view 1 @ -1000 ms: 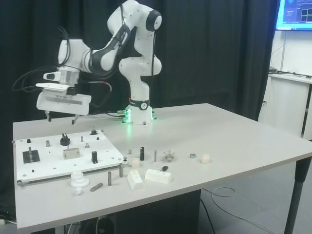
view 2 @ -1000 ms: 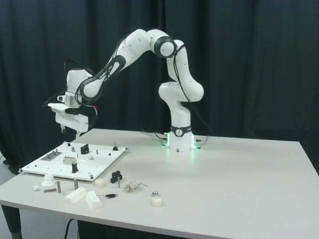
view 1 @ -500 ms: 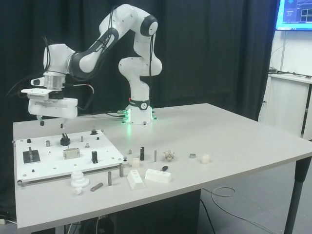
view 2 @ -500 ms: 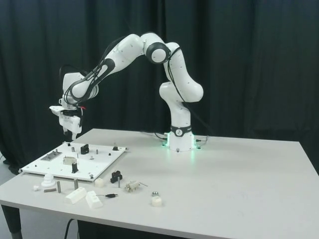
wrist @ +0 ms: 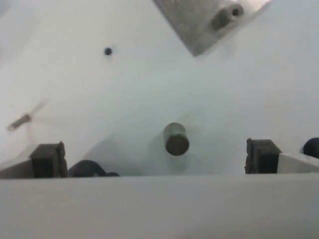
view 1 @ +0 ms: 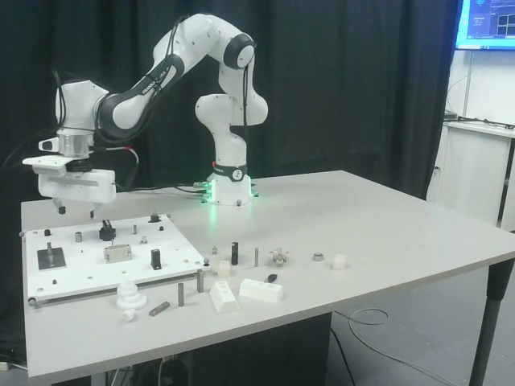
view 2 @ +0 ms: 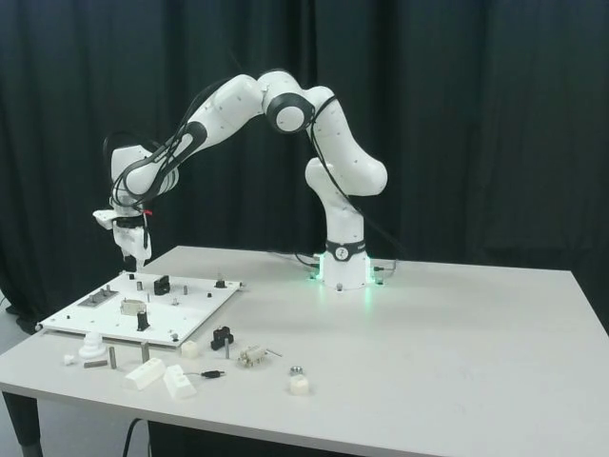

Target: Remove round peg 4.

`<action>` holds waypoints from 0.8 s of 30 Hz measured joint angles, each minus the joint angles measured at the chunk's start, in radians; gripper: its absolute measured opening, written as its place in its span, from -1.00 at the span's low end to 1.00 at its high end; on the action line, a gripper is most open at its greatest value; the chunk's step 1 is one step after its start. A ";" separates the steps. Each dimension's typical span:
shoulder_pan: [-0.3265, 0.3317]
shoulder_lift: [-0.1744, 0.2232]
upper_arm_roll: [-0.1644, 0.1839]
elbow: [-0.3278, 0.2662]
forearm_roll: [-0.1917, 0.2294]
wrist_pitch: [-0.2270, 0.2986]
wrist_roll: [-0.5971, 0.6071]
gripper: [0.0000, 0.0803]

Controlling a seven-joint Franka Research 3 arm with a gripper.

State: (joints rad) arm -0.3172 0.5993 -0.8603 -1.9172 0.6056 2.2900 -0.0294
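Tool wide open, empty, above the upright round peg on white board

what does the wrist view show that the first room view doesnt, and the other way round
Only the wrist view shows the round peg end-on, standing between the two open fingertips, and a grey metal plate close up. Only the first room view shows the whole white arm, the grey table and the loose parts lying beside the board. Both show the white board and the gripper above it.
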 joint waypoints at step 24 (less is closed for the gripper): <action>-0.096 0.062 0.070 0.026 0.038 -0.020 0.012 0.99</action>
State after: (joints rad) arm -0.4132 0.6612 -0.7899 -1.8915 0.6436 2.2699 -0.0177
